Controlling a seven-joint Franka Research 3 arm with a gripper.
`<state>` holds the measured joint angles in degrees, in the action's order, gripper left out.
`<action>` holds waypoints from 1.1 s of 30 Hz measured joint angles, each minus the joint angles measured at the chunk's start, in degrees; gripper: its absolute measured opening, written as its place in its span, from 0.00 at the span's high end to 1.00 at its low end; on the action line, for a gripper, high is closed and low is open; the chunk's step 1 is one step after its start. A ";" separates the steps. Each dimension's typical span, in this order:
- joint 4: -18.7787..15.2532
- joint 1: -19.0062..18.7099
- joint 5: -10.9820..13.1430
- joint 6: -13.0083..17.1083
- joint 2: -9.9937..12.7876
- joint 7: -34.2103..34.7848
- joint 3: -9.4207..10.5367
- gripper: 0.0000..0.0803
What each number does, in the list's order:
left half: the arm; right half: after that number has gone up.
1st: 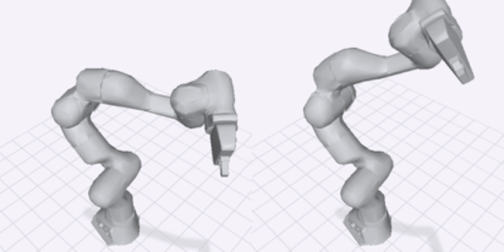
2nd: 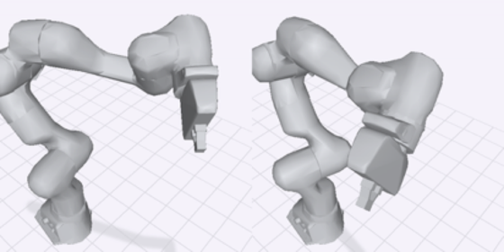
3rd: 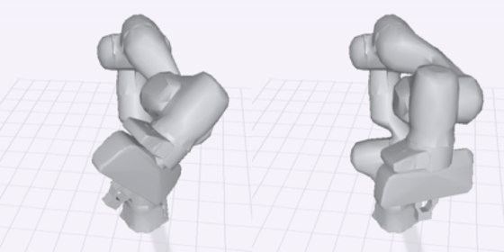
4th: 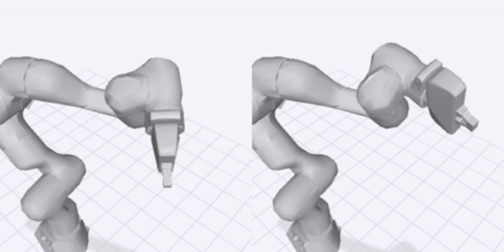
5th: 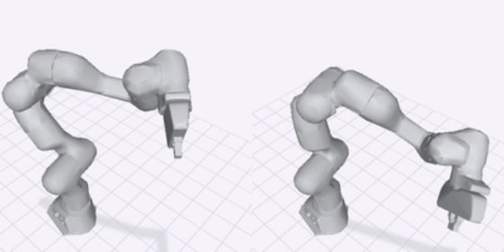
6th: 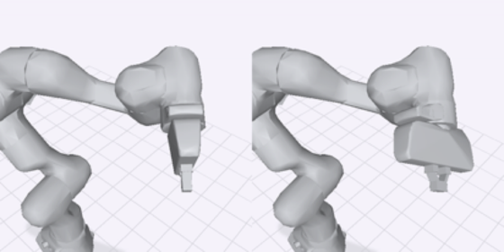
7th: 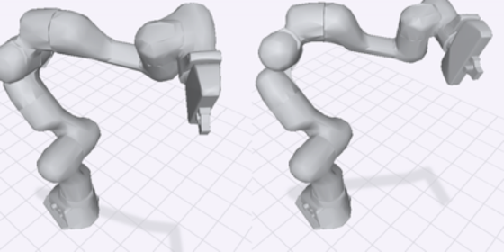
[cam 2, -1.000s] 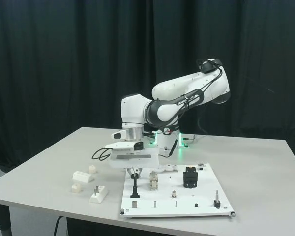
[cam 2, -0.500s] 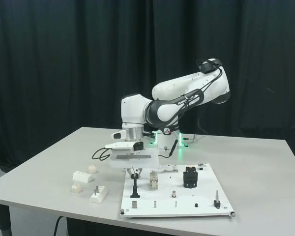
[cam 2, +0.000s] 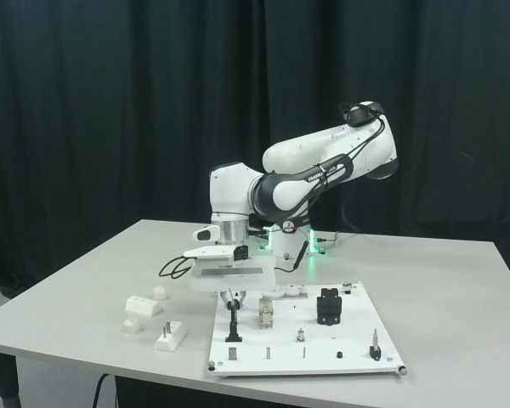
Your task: Insert square peg 3.
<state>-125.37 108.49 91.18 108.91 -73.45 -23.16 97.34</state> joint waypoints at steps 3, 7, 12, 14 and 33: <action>-0.01 0.02 0.00 0.00 0.00 0.66 0.00 0.87; -0.01 0.04 0.00 0.00 0.00 3.01 0.00 0.87; -0.01 0.06 0.00 0.00 0.00 4.77 0.00 0.87; -0.02 0.07 0.00 0.00 0.00 5.86 0.00 0.87; -0.01 0.18 0.01 0.05 0.00 16.54 -0.01 0.87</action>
<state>-125.38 108.66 91.19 108.96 -73.44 -6.62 97.33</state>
